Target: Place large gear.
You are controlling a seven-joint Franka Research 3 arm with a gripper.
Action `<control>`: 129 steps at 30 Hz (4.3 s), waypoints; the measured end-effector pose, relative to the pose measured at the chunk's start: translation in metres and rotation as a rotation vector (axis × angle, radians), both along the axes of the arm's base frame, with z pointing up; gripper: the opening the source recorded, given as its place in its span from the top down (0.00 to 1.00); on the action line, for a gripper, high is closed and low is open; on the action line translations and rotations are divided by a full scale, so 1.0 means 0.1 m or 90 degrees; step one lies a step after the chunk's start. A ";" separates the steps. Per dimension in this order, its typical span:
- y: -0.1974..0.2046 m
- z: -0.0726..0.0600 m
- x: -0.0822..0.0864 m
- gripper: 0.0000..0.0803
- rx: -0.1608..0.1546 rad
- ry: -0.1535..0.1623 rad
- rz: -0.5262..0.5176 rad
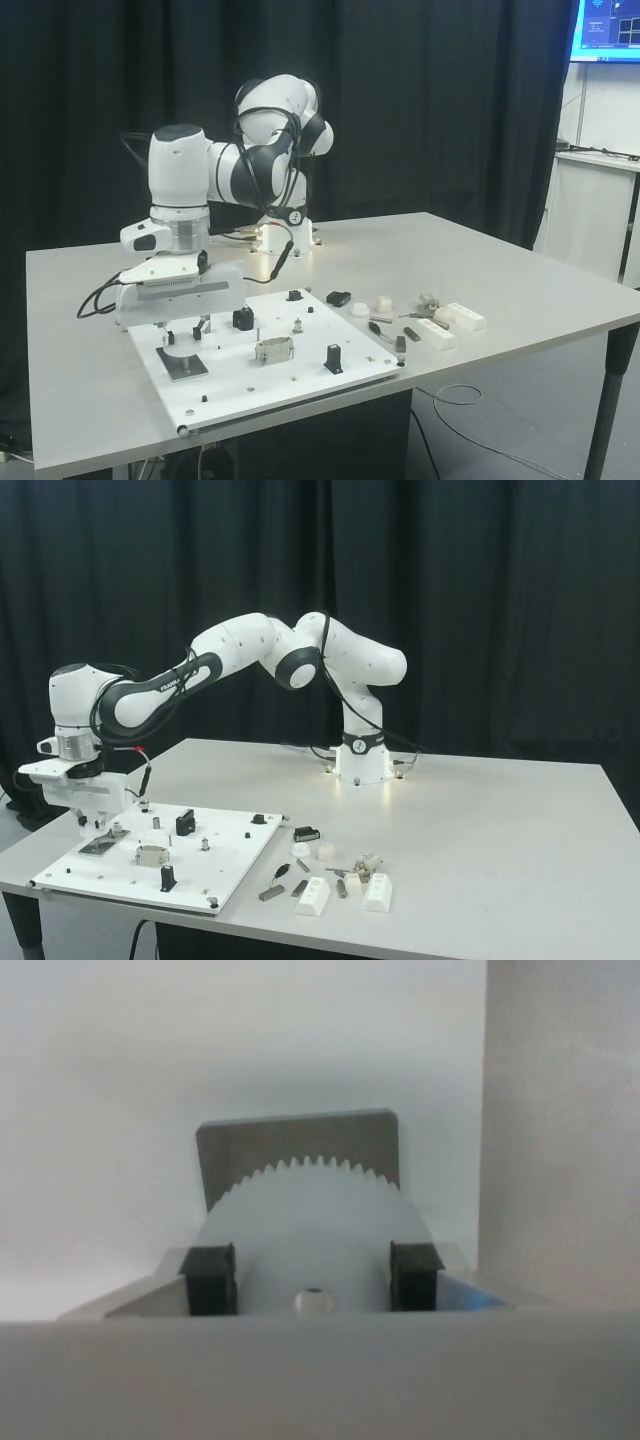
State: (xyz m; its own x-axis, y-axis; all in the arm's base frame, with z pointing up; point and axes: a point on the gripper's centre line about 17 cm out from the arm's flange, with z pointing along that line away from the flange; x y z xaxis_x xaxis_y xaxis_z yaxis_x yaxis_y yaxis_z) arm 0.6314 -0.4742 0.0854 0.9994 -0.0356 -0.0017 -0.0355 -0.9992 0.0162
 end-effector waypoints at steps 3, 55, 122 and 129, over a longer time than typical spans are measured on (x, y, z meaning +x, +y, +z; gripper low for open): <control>0.00 0.00 0.00 0.59 0.000 0.000 0.000; 0.02 0.05 0.05 0.59 -0.003 -0.004 0.004; 2.96 0.43 -0.28 0.59 0.186 0.235 0.007; 3.41 0.38 -0.26 0.59 0.183 0.247 0.004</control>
